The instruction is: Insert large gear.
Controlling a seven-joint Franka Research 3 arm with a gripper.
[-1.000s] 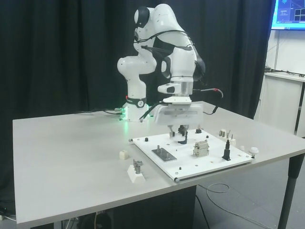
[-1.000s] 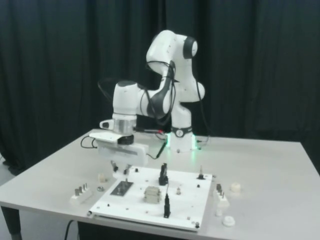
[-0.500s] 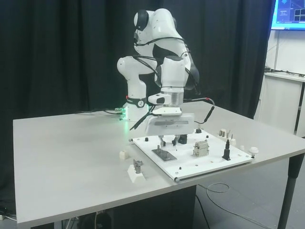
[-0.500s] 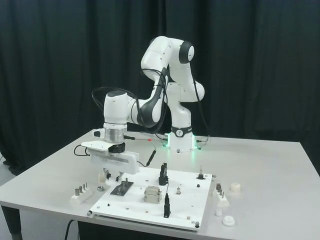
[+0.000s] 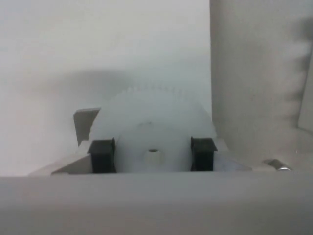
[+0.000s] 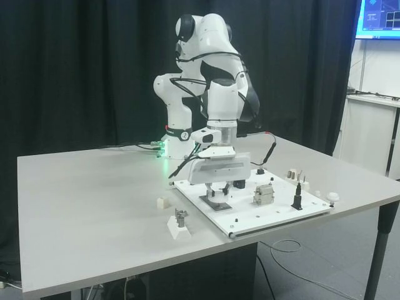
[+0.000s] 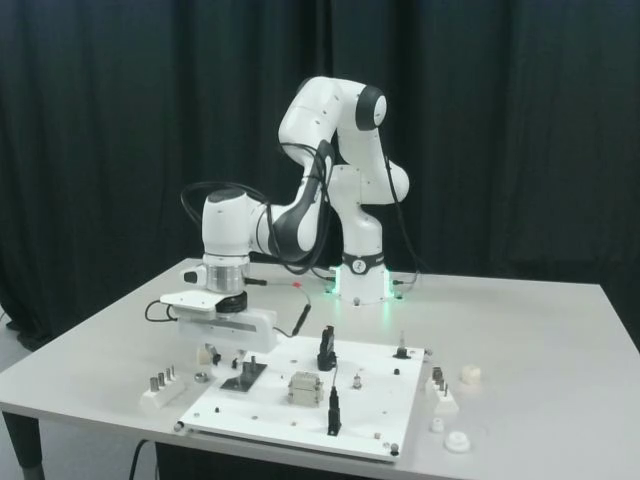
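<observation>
White gear (image 5: pixel 152 132) sits between claw's (image 5: pixel 152 155) two black fingertips (image 5: pixel 102 155), grasped at its hub; toothed rim arcs beyond them, centre hole facing wrist camera, so its axis runs along claw's line of sight, flat face toward camera. White arm (image 6: pixel 215 75) bends low over near-left corner of white board (image 6: pixel 281 209) on grey counter (image 6: pixel 87 200), claw (image 7: pixel 225 350) just above small grey plate (image 7: pixel 243 376). Small white block (image 6: pixel 162 202) lies beside board, apart.
</observation>
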